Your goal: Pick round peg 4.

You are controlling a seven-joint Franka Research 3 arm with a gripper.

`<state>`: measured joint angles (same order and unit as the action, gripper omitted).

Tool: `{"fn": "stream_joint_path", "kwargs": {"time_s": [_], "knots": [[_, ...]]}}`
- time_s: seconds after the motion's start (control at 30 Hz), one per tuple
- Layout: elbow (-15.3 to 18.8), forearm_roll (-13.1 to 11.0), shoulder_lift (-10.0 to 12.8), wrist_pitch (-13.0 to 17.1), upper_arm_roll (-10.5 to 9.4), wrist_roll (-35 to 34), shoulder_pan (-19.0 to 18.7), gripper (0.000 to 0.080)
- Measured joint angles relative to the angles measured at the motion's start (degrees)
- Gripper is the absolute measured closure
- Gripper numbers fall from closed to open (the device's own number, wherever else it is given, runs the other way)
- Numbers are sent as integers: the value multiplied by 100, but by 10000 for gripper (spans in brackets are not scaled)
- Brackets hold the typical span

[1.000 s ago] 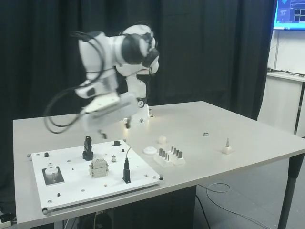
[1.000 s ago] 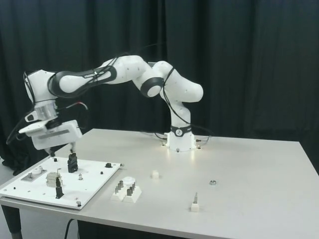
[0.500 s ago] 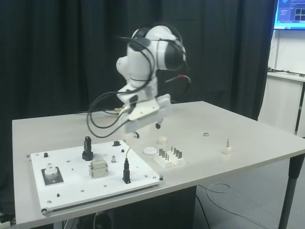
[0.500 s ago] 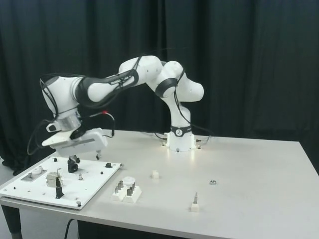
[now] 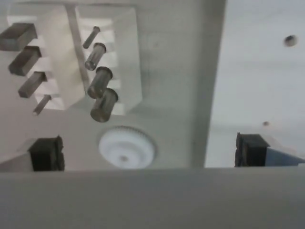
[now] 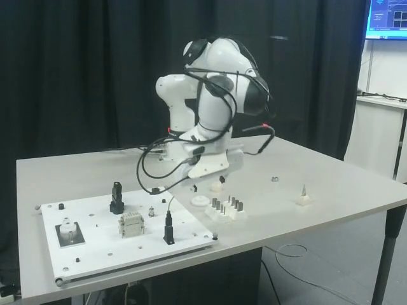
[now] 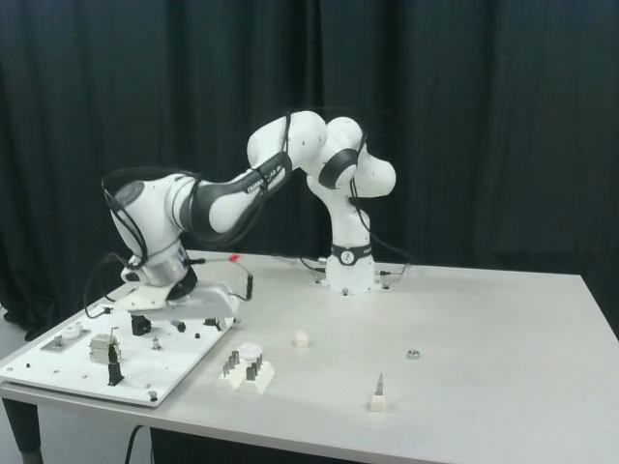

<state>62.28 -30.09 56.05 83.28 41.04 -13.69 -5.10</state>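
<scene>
White robot arm [image 6: 210,82]: swung since the earlier frame from over the white assembly board [image 6: 121,232] toward the white peg holder block [image 5: 112,57]. Gripper [image 5: 147,152]: fingers wide apart, empty. Largest grey round metal peg [image 5: 103,105]: seated in the holder, just beside the white gear [image 5: 127,147].

2 peg holders [image 6: 227,210] sit on the table [image 6: 331,184] between the board [image 6: 127,232] and gear [image 6: 201,201].

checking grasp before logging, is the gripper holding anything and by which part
Nothing is held: the gripper is open above the white gear, beside the round pegs.
</scene>
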Motion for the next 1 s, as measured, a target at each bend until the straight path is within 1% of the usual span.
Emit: {"fn": "stream_joint_path", "kwargs": {"time_s": [0.1,0.2,0.37,0.43,0.5,0.6,0.73,0.87,1.0], "knots": [[217,359,-122,143,-323,-299,21,3],[522,749,-314,338,-681,-580,61,3],[1233,1376,-788,819,-1310,-968,172,3],[1580,1562,-1012,1070,-1522,-1065,216,3],[1954,1689,-1243,1356,-1681,-1112,244,3],[2508,1746,-1565,1819,-1796,-1117,240,3],[3191,1747,-1936,2488,-1835,-1104,199,3],[3726,1737,-2187,3158,-1855,-1052,162,3],[4113,1701,-2322,3761,-1901,-1012,147,3]]}}
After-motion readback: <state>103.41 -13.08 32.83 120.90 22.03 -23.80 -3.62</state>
